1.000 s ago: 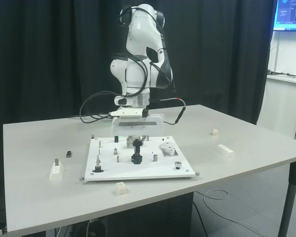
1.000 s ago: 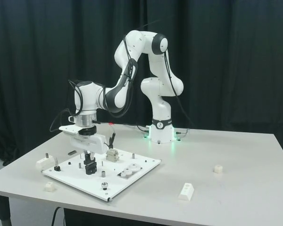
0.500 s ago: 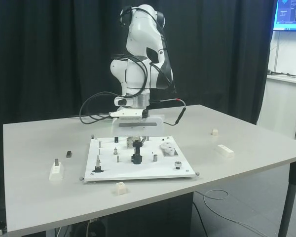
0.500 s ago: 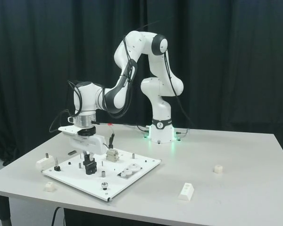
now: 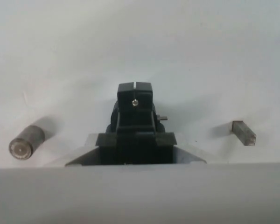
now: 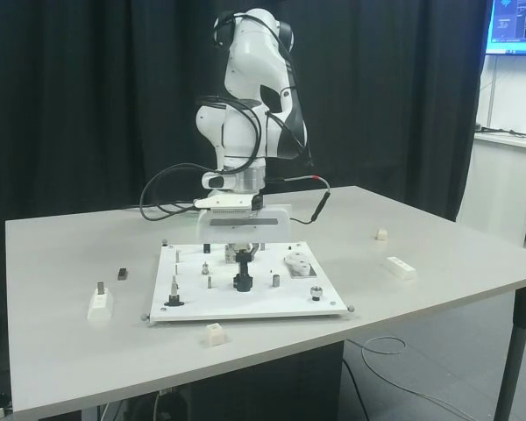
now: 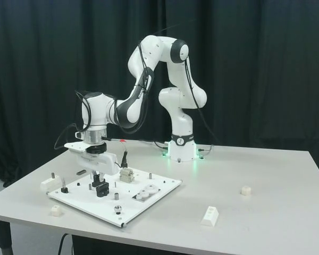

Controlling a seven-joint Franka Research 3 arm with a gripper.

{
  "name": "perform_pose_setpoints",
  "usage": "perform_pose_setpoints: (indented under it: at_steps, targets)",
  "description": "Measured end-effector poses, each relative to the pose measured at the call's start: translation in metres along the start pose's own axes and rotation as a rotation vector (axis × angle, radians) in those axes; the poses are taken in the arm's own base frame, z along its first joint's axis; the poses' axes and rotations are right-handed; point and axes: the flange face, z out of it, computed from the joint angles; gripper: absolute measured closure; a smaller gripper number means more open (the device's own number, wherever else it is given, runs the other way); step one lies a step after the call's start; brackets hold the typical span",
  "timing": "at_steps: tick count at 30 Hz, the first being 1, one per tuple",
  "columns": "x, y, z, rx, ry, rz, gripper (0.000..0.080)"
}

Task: Insert D-SUB.

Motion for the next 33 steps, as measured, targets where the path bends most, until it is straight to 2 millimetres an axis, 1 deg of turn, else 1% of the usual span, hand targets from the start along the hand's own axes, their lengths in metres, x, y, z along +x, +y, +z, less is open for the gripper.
perform_pose_setpoints:
  at_steps: [16,33]
  targets:
    - [-0.0018,0.0015,0.0003,-0.022,-0.041,0.006,0.0649]
    - [0.0013,0.0055,0.0009,-0.028,-0.043,-0.004,0.0649]
